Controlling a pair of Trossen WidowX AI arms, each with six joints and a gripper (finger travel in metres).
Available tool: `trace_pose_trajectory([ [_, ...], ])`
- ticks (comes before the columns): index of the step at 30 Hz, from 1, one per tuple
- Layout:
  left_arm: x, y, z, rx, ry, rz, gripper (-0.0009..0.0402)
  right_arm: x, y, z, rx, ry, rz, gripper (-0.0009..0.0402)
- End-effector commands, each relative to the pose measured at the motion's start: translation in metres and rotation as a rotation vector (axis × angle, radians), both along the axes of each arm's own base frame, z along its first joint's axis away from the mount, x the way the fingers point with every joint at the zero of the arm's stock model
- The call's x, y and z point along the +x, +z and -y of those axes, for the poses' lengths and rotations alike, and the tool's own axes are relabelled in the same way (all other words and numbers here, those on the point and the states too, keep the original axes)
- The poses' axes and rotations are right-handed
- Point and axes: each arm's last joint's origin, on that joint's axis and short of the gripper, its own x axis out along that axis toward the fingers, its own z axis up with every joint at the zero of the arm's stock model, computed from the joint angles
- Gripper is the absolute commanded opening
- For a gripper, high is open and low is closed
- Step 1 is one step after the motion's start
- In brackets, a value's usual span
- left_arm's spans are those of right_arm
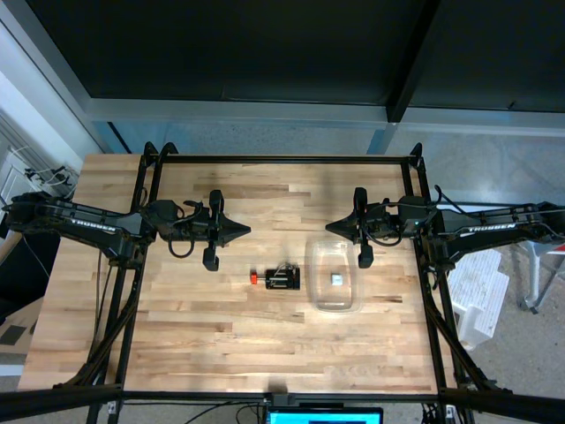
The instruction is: Pick the RCA connector and install on taskboard
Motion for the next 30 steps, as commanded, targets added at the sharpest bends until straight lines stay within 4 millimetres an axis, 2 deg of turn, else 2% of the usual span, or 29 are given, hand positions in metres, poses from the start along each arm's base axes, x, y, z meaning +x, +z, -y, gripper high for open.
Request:
trace_pose_trajectory([
  [1,0.0000,0.0001,0.0000,0.000,0.000,0.000,0.0000,0.0000,0.0002,0.0025,0.009,-0.006,0.004,0.0000],
  [30,0.0000,0.0001,-0.0001,0.000,0.000,0.000,0.0000,-0.0003,0.0005,0.0072,0.011,-0.007,0.035,0.0000],
])
